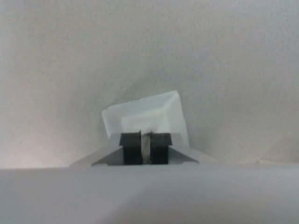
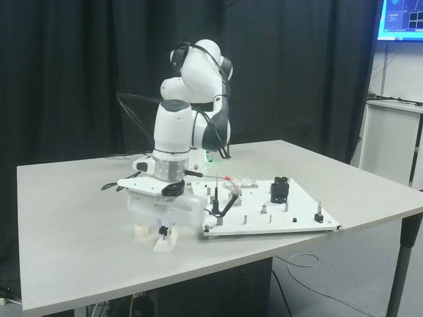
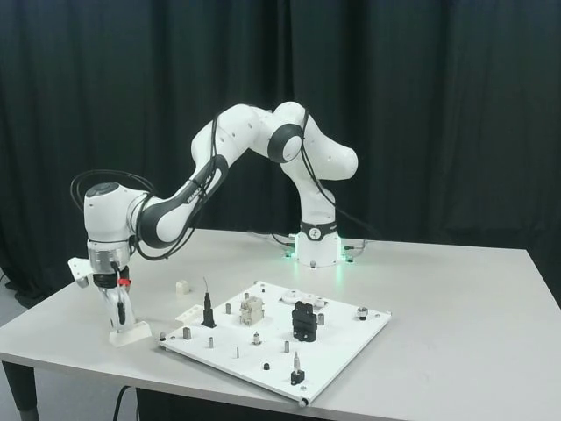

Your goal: Pick square peg 1.

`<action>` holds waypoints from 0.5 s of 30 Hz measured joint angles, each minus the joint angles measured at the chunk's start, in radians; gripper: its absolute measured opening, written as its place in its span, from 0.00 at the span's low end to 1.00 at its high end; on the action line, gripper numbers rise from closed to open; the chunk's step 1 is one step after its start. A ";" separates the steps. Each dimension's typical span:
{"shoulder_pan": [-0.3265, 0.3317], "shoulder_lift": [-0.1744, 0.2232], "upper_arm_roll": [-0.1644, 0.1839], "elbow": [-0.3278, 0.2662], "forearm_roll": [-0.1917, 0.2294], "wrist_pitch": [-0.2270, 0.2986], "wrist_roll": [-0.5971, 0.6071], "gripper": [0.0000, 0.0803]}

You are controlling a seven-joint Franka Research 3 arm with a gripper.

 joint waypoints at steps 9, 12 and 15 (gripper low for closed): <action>0.000 -0.004 -0.018 0.059 -0.001 -0.088 -0.010 0.05; 0.000 -0.004 -0.023 0.078 -0.001 -0.114 -0.011 0.05; 0.000 -0.004 -0.027 0.093 -0.001 -0.134 -0.013 0.05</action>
